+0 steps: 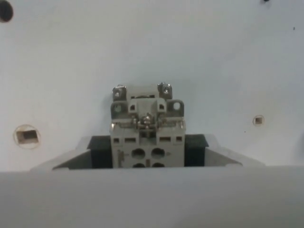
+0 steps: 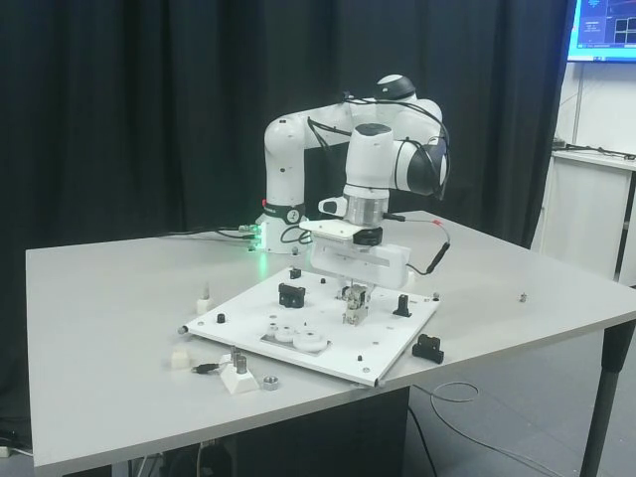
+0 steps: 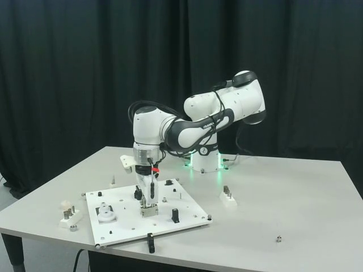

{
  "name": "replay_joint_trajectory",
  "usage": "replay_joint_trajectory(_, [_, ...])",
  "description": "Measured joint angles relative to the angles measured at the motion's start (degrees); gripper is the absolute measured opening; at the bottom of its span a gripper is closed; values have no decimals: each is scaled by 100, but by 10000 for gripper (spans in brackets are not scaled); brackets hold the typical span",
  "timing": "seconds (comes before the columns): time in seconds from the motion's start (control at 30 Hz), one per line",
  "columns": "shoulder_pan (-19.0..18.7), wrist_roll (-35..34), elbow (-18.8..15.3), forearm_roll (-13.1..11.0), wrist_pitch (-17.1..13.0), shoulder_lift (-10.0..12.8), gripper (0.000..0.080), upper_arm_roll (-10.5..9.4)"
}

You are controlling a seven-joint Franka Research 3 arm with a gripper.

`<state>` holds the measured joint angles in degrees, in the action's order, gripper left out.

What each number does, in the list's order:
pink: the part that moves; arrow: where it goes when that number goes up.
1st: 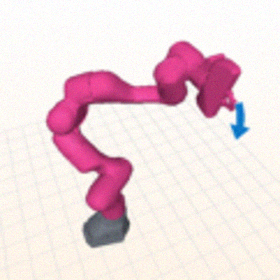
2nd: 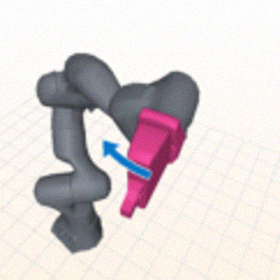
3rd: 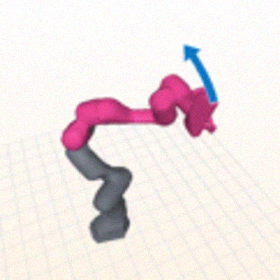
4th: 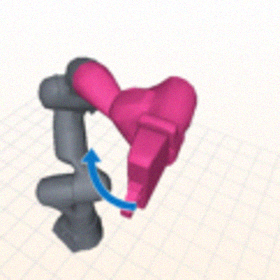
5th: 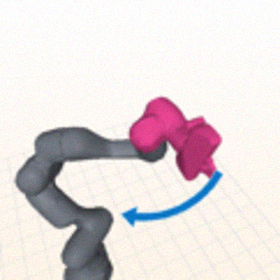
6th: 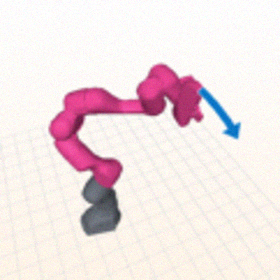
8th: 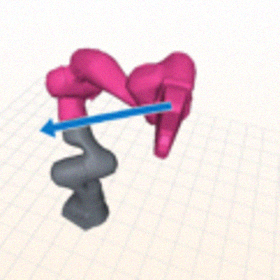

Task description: Insert waterproof.

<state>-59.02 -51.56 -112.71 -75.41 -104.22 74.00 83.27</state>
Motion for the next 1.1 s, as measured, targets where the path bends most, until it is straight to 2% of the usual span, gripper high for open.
replay_joint_trajectory(0.57, [-72, -126, -90, -60, -70, -4, 310, 9])
replay_joint_trajectory(1.1, [-201, -124, -295, -244, -236, -22, 310, 21])
